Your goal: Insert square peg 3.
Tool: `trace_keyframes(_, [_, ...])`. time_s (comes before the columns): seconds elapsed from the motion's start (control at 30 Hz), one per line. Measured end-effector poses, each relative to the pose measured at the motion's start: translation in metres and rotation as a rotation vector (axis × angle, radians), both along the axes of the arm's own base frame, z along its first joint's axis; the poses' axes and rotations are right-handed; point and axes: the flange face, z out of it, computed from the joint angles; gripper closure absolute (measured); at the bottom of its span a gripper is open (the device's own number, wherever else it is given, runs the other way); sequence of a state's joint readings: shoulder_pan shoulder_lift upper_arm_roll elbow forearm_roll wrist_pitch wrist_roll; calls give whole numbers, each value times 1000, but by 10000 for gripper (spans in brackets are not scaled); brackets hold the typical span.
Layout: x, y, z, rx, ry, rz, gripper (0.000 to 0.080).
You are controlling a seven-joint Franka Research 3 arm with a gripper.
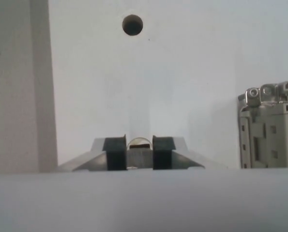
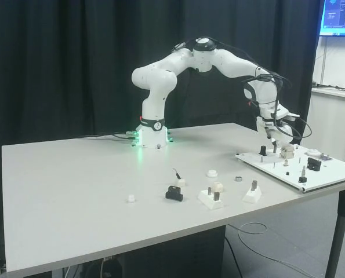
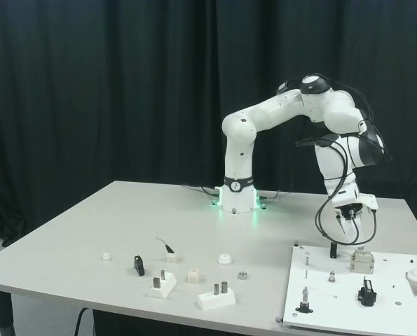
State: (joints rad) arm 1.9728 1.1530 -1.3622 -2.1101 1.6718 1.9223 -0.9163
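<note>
White arm at frame right, tool (image 1: 139, 152) pinching a small peg (image 1: 139, 142) – above the white board (image 3: 348, 297), grey table (image 3: 124, 224) beneath

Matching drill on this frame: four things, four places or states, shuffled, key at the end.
Things:
1. gripper
2. connector block
3. small black part
4. arm base

Places or states:
A. standing on the white board
B. hanging above that board
C. lying on the grey table, off the board
D. green glow at its foot

Pairs: 1-B, 2-A, 3-C, 4-D
</note>
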Motion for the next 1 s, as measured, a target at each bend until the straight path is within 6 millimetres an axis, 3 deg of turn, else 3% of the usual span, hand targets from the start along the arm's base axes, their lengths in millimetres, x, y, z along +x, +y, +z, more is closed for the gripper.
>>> trace_keyframes(1.0, [-1, -1, 0, -2, -16, 44, 692])
